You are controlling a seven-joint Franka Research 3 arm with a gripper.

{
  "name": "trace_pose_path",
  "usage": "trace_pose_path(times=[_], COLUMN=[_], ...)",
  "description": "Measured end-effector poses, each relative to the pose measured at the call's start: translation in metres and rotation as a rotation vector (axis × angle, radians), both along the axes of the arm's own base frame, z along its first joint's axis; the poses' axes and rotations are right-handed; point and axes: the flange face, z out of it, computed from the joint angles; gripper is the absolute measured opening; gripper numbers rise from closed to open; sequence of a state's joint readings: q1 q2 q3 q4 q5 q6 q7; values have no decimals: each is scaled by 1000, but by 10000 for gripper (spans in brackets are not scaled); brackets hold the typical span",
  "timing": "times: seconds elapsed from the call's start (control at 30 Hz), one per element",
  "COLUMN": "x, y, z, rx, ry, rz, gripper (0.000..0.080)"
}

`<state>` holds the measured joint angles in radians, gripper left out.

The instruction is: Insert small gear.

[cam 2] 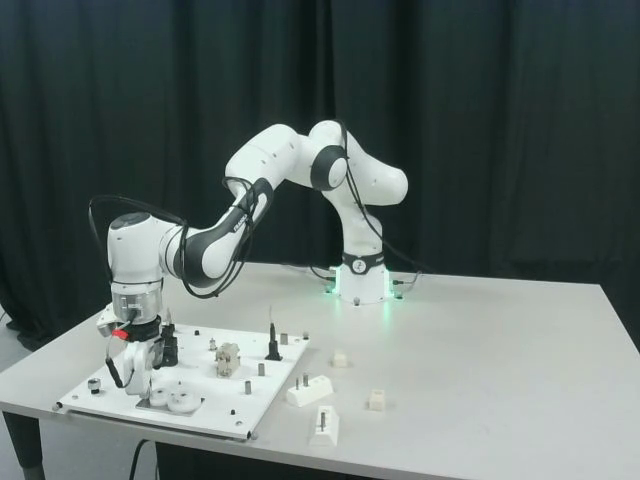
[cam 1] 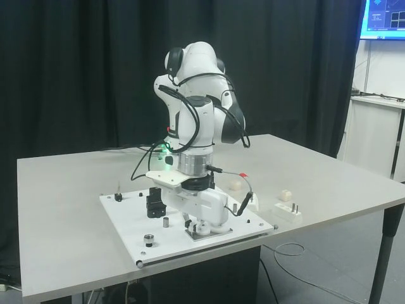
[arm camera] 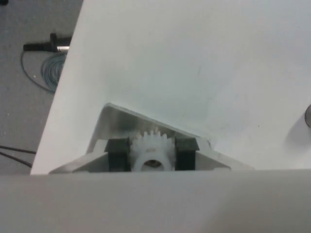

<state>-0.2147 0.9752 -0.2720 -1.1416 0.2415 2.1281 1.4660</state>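
Note:
The small white gear (arm camera: 152, 149) sits between two black finger pads (arm camera: 118, 154), teeth showing above them. My gripper (arm camera: 153, 155) is shut on it. It hangs low over a grey metal base plate (arm camera: 114, 124) at the near edge of the white board (cam 1: 126, 212). In the first room view the gripper (cam 1: 201, 227) is just above that plate (cam 1: 212, 234). In the second room view the gripper (cam 2: 140, 385) stands beside larger white gears (cam 2: 182, 402) lying on the plate. The peg under the gear is hidden.
On the board stand a black holder (cam 1: 154, 202), a short peg (cam 1: 165, 221) and a round ring (cam 1: 149, 239). White blocks (cam 1: 288, 209) lie on the grey table beside the board. A coiled cable (arm camera: 51, 68) lies on the floor past the board's edge.

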Motion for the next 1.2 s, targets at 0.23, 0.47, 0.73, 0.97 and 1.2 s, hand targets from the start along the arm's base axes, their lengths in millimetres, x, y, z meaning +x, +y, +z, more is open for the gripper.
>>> trace_pose_path(times=[0.23, 0.47, 0.73, 0.97, 1.2], x=[0, 0, 0, 0, 0], y=[0, 0, 0, 0, 1], z=[-1, -2, -2, -1, -2], rx=[-1, -3, -4, -4, -10], ry=[2, 3, 4, 2, 3], rz=[32, 89, 97, 12, -48], gripper=[194, 194, 194, 194, 194])
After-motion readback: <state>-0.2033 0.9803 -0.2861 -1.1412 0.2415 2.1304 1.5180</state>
